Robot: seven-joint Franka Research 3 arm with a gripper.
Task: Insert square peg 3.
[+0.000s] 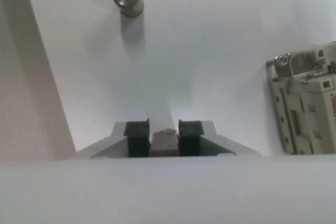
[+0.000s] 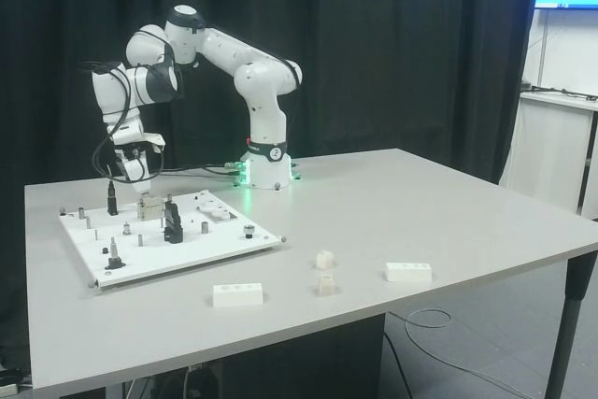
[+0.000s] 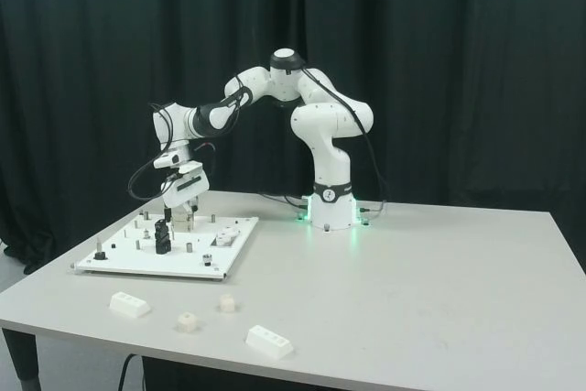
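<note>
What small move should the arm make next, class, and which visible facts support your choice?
Probably a slow, straight descent. The claw is shut on the square peg and sits low over the white board, close to its surface. The hole itself is hidden beneath the peg, so alignment cannot be confirmed; lower gently.

In the wrist view, a pale out-of-focus band fills the bottom of the frame and hides the lower part of the pincer (image 1: 164, 139). Only the top of the peg (image 1: 165, 144) shows between the fingers. The connector block (image 1: 307, 100) is cut off by the right edge. In both room views, the small parts on the white board (image 2: 220, 235) are too small to identify.
</note>
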